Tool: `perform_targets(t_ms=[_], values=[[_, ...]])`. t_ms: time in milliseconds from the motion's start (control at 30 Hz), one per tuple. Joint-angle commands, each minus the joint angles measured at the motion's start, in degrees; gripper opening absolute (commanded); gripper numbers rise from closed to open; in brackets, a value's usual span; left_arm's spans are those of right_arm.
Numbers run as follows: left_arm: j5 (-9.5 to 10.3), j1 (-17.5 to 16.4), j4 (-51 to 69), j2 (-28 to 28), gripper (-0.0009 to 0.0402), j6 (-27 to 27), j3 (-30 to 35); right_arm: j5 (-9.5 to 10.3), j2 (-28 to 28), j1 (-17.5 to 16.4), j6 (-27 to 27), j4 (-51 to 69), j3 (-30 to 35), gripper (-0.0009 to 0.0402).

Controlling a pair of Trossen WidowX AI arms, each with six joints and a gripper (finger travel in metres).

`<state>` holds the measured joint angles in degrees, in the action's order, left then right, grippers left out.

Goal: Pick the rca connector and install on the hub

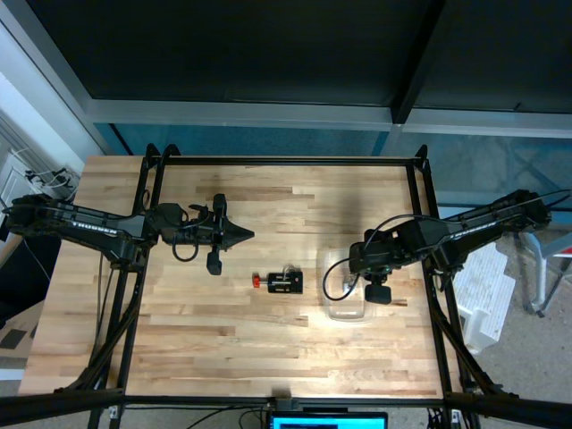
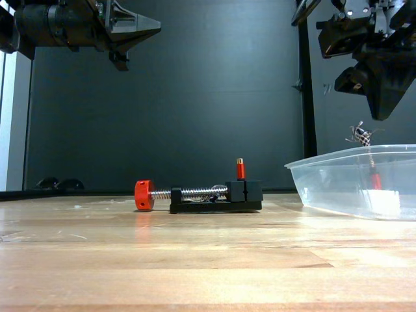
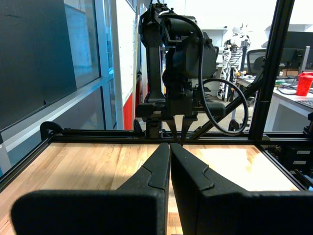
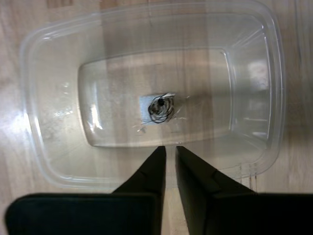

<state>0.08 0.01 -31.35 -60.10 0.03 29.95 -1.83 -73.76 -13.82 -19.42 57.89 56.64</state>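
The hub (image 1: 286, 284) is a small black block with a red end, lying mid-table; the low view shows the hub (image 2: 221, 195) with a short red stub standing on top. The rca connector (image 4: 160, 107), a tiny dark ring-shaped piece, rests on a whitish scrap in the middle of the clear tray (image 4: 44, 147). My right gripper (image 4: 170, 149) hangs above the tray, pointing down, its fingers almost together with nothing between them. Off to the left of the hub, my left gripper (image 1: 248, 235) hovers high, shut and empty, pointing right.
The clear plastic tray (image 1: 347, 315) stands just right of the hub, and its walls (image 2: 338, 182) rise about as high as the hub's stub. A black frame (image 1: 420, 223) runs along the table's sides and back.
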Motion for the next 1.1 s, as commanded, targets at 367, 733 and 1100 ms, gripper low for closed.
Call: perform_targets(t_ms=[367, 733, 1100], values=[[-0.02, 0.0, 0.0, 0.0, 0.0000, 0.0, 0.0, -0.11, -4.5, -0.4, -2.9, -0.6, 0.0, 0.0205], [-0.02, 0.0, 0.0, 0.0, 0.0000, 0.0, 0.0, -0.02, -6.6, -0.6, -2.6, -2.1, 0.0, 0.0210], [-0.02, 0.0, 0.0, 0.0, 0.0000, 0.0, 0.0, -0.17, -8.4, -1.4, -2.4, -4.0, -0.1, 0.0209]])
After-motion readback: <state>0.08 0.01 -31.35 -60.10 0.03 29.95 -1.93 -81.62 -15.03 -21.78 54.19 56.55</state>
